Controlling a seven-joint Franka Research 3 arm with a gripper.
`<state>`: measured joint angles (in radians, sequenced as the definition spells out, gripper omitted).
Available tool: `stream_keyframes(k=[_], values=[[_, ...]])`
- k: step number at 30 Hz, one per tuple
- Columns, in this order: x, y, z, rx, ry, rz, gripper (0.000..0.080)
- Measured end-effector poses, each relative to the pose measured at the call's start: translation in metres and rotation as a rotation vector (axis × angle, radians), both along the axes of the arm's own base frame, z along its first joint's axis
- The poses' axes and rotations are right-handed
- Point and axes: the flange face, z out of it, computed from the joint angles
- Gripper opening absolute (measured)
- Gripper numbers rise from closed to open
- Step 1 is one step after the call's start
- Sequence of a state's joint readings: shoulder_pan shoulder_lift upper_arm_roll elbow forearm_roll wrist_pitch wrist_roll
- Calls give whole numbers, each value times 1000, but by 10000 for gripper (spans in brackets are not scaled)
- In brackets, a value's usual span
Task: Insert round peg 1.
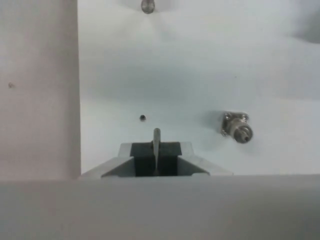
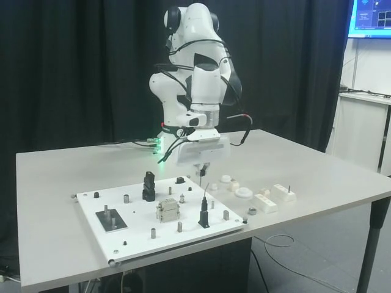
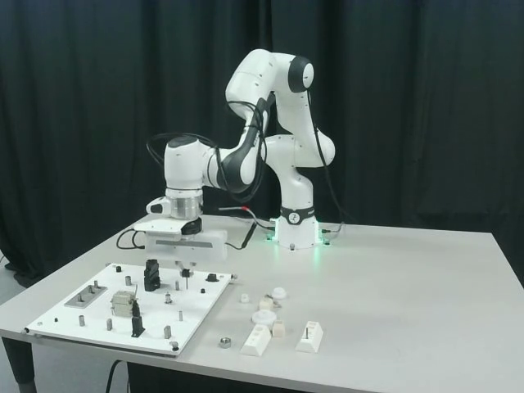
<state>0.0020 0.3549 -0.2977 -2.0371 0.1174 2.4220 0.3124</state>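
Looks like the carry-and-line-up step to me: the gripper [image 2: 201,166] hangs above the far edge of the white board [image 2: 116,241], fingers pinched narrow on a thin grey metal peg [image 1: 156,145] that sticks out past the tips. So the task's pin is in the fingers, not yet in any hole.

Going left to right across the board in the first room view:
- flat grey plate [image 2: 111,220] w/ short posts on it, nr the left edge
- chunky black plug [image 2: 147,186], matte, blocky, towards the far edge
- boxy metal connector [image 2: 167,210], shiny, mid-board
- black upright holder [image 2: 203,217] w/ a thin stem, nr the right edge

Off the board, on the grey table [image 2: 49,177] to its right, sit white round discs [image 2: 243,193] and white blocks [image 2: 274,196], one w/ a pin standing in it.

Wrist view: smooth white board below, a tiny dark hole [image 1: 142,118] just ahead of the peg tip, a knurled metal screw fitting [image 1: 238,128] off to one side.

Next move, I'd guess: centre the tip over that hole, keep it upright, lower slowly. Slim smooth rod, tight round hole, so a small tilt could jam it.
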Motion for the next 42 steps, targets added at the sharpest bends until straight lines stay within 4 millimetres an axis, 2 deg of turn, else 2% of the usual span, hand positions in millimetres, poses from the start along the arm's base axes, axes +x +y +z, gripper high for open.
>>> stream_keyframes(k=[11, 42], values=[[-9, 2, -13, 5, -31, -18, 15], [-15, 6, -24, 1, -32, -22, 15]])
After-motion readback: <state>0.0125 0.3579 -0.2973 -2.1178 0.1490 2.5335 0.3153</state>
